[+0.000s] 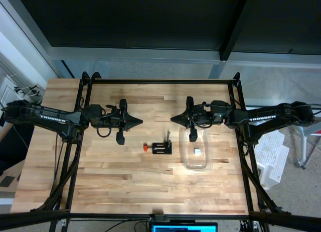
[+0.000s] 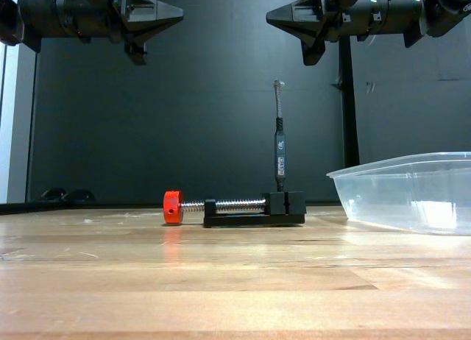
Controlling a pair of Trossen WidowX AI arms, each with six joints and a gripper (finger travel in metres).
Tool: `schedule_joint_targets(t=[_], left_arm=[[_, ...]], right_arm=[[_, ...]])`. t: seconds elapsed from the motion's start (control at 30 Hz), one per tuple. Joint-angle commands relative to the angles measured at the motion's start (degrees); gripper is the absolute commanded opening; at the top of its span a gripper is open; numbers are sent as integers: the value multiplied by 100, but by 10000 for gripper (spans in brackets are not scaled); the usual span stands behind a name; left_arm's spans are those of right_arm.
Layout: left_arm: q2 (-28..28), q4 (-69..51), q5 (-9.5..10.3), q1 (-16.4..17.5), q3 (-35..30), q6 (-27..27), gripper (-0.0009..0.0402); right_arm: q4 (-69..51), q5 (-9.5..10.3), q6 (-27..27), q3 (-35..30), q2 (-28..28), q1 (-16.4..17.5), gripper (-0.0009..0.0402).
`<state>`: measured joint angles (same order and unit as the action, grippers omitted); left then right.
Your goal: Remove the USB-C connector from taskboard and place in the container
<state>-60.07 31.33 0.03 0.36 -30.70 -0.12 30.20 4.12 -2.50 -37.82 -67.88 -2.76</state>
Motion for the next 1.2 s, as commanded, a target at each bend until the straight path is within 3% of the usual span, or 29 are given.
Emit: schedule_joint_targets(t=[0.03, 0.57, 0.87, 1.03, 1.2], left_arm=[[-2, 2, 0, 0, 0, 0, 0], [-4, 2, 0, 2, 0, 0, 0], [-2, 4, 0, 0, 0, 0, 0], [-2, 2, 0, 0, 0, 0, 0], [-2, 2, 0, 0, 0, 0, 0]], right_arm=[[2, 0, 0, -2, 0, 2, 0], [-140, -9, -212, -11, 9, 9, 0], [-2804, -33, -144, -778, -4, 162, 0], [-4039, -442, -81, -1215, -33, 428, 0], [-4854, -643, -138, -1567, -219, 691, 0]])
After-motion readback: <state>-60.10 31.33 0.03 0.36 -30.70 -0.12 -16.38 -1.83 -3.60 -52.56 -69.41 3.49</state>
